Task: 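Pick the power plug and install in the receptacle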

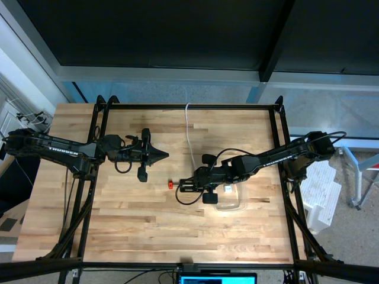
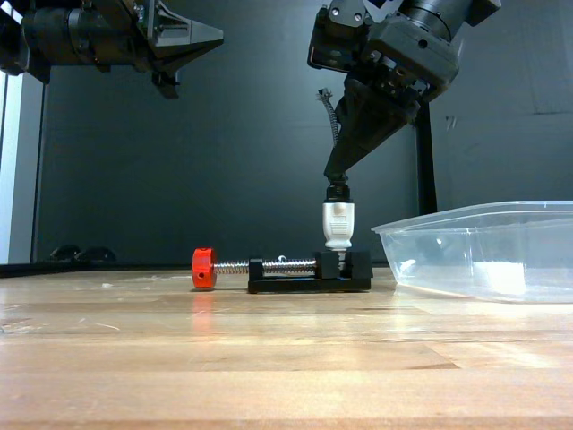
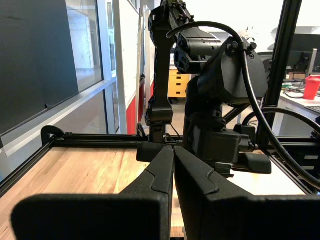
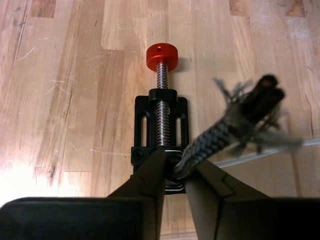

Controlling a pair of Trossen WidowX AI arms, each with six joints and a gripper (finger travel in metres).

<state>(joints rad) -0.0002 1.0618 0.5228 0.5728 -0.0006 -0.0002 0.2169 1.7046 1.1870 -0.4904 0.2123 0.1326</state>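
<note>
Over the receptacle (image 2: 309,271), right gripper (image 2: 337,182) pinches the power plug (image 2: 337,192); left gripper (image 2: 215,38) hovers closed, empty, well left

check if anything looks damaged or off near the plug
The braided cable on the plug ends in frayed, splayed strands. The right gripper, fingers shut on the plug, holds it atop the receptacle; the left gripper is parked high at the left, shut. Nothing else stands out.

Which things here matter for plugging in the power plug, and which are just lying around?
In the job:
small dark power plug, gripped by right gripper
black clamp-like receptacle, red knob, white socket

Lying about:
clear plastic tray
left gripper, parked aloft, away from the clamp
</note>
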